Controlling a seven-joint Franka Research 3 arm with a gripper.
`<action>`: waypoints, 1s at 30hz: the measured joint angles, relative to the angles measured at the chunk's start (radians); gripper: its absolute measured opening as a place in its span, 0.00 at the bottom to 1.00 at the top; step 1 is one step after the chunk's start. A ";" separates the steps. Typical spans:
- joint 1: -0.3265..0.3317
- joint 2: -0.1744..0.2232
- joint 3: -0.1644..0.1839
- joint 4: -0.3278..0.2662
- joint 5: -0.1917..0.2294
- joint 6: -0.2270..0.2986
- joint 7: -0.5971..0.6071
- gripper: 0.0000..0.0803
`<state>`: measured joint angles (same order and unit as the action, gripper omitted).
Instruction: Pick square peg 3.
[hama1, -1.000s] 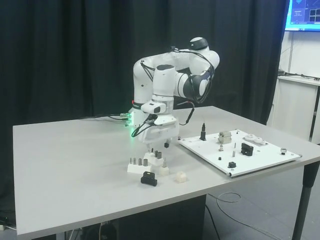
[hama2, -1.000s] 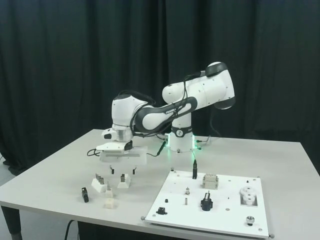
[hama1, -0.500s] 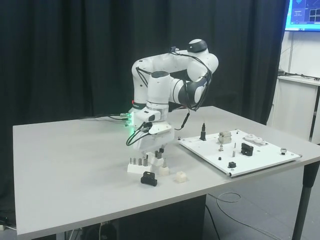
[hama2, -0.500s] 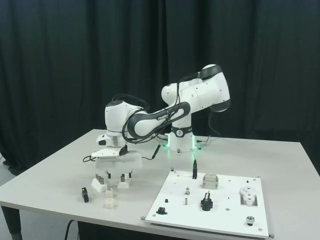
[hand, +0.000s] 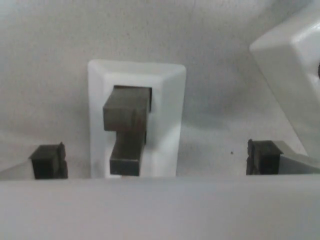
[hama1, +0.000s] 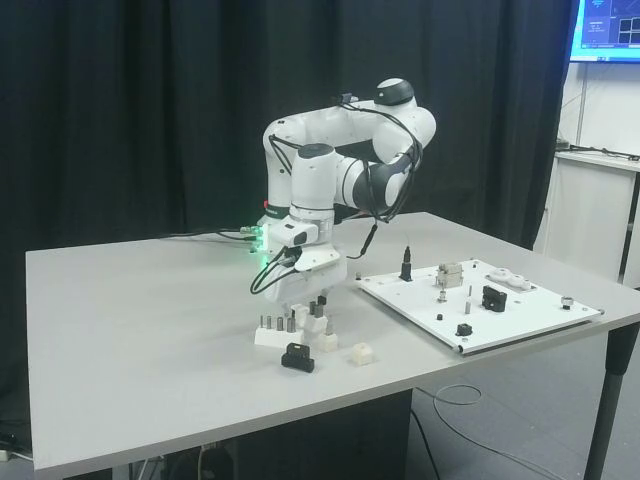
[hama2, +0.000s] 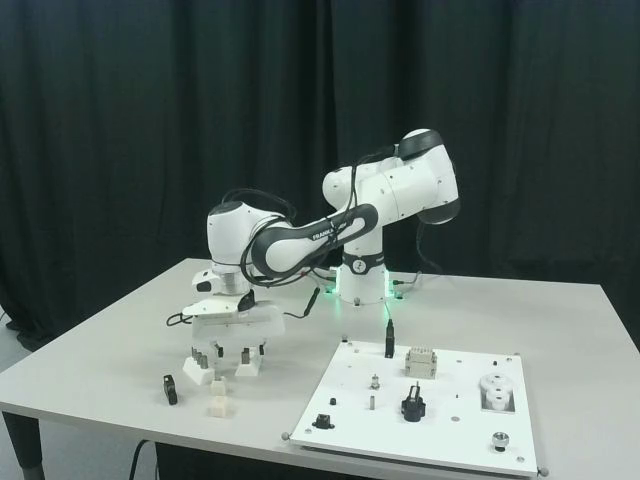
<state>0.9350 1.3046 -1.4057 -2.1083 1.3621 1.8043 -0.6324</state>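
In the wrist view a white holder (hand: 165, 95) carries two dark grey square pegs, one (hand: 126, 110) in front of the other (hand: 126, 155). My gripper (hand: 155, 160) is open, with one black fingertip (hand: 47, 161) on each side of the holder and well apart from it. The second peg lies roughly in line between the tips. From the room views my gripper (hama1: 312, 312) (hama2: 232, 352) hangs just above the group of small white peg holders (hama1: 270, 335) (hama2: 198, 368) near the table's front edge.
A further white block (hand: 295, 65) lies close beside the holder. A black part (hama1: 297, 357) (hama2: 170, 388) and a white cube (hama1: 360, 352) (hama2: 217, 405) lie in front of the holders. The white assembly board (hama1: 520, 305) (hama2: 450, 430) with several fittings lies beside them.
The arm has swung the gripper sideways over the peg holders and lowered it a little; in the last half second it has barely moved.
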 joint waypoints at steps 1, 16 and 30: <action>0.000 0.000 -0.001 0.001 0.000 0.000 0.000 1.00; 0.003 -0.001 -0.018 0.014 0.002 -0.013 0.000 1.00; 0.000 -0.001 -0.019 0.015 0.002 -0.023 0.002 0.48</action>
<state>0.9350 1.3040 -1.4243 -2.0934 1.3638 1.7813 -0.6300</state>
